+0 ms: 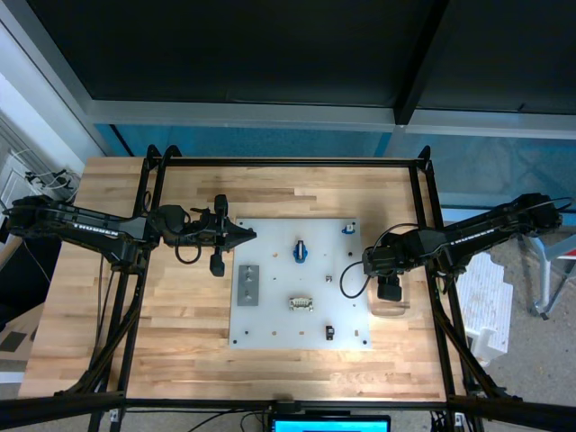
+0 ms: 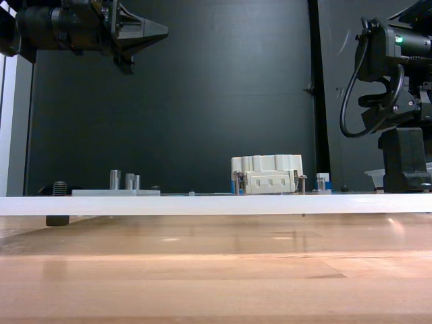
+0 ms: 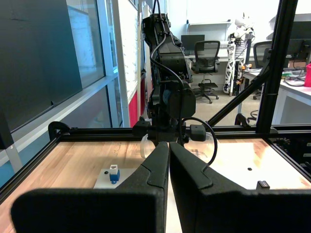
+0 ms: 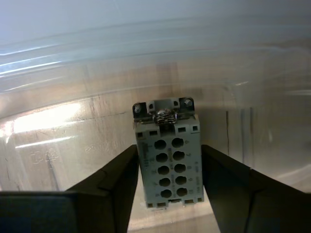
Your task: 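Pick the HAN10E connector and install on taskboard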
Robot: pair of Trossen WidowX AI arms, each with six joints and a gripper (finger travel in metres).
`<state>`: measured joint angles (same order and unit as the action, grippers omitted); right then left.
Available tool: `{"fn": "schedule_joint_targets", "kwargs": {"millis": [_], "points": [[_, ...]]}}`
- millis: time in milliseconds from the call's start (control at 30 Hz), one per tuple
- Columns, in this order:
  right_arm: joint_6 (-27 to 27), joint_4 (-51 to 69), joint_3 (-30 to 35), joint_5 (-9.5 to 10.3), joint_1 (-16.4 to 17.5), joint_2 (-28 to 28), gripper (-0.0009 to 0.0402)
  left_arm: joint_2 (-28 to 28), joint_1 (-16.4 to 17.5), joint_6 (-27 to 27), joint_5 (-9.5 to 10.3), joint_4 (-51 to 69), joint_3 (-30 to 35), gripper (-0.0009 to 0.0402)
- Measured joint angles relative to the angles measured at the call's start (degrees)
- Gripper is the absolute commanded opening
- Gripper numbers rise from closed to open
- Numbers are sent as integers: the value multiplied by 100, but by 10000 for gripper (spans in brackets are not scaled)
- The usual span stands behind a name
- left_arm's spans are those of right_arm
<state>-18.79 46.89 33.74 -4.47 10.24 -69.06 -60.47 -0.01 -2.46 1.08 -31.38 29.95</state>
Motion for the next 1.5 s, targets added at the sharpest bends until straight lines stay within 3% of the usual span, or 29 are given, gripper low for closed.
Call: {"fn": "schedule_joint_targets", "kwargs": {"millis": [333,467,800,1200,1500], "points": [[0,35,7,26,2,79,28,0,0,0,0,0,0,1],[17,175,50,127,2,157,-3,0,0,0,0,0,0,1],[125,1156,793,107,2,516,12,0,0,0,0,0,-2,1],[131,1810,1497,107,42,564,12,0,0,2,2,2,0,1],[129,1893,2026,107,216,31,12,0,0,2,2,0,0,1]]}}
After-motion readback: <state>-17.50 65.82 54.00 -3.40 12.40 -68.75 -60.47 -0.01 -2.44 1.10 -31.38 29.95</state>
